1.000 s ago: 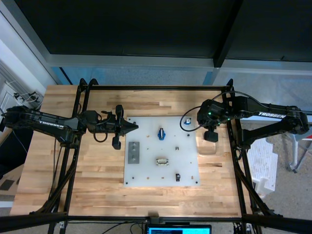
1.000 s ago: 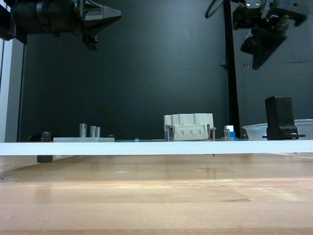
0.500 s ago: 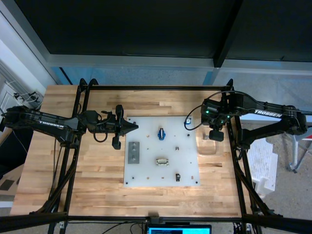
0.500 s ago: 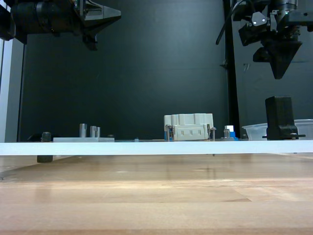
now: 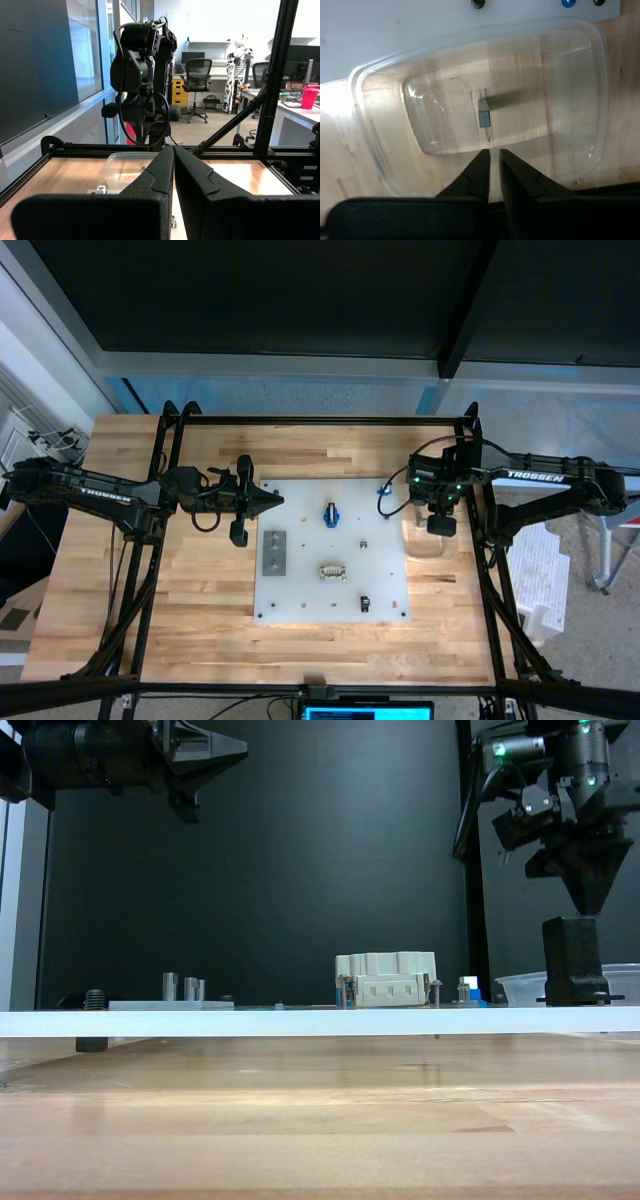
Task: Pick the 16mm bar and install on taskboard
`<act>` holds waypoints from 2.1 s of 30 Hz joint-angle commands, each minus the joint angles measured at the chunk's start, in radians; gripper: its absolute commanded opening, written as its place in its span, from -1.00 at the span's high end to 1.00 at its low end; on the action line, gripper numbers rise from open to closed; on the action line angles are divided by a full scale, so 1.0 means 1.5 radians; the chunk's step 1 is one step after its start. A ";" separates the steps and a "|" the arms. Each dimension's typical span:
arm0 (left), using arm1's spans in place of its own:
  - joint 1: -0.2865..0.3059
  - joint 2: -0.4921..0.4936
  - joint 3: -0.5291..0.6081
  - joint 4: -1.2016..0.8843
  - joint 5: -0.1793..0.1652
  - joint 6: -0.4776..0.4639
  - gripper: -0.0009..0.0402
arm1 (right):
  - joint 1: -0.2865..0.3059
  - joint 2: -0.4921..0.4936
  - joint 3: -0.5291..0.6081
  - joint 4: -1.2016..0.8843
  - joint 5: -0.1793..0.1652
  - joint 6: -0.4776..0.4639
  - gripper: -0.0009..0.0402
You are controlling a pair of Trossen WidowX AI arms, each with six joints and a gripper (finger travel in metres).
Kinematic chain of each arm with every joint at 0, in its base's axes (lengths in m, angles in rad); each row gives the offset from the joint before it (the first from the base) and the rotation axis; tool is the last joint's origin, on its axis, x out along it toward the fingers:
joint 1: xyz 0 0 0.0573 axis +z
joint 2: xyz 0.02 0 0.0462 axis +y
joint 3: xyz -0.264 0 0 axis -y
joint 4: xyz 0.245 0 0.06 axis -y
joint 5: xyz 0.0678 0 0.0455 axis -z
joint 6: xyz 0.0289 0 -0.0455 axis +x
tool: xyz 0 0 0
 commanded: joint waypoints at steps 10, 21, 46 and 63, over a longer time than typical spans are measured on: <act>0.000 0.000 0.000 0.000 0.000 0.000 0.96 | 0.005 0.000 -0.060 0.080 0.002 -0.012 0.06; 0.000 0.000 0.000 0.000 0.000 0.000 0.96 | 0.044 0.000 -0.108 0.118 0.033 -0.006 0.00; 0.000 0.000 0.000 0.000 0.000 0.000 0.96 | 0.066 0.020 -0.161 0.199 0.035 0.088 0.00; 0.000 0.000 0.000 0.000 0.000 0.000 0.96 | 0.064 0.035 -0.180 0.227 0.030 0.170 0.00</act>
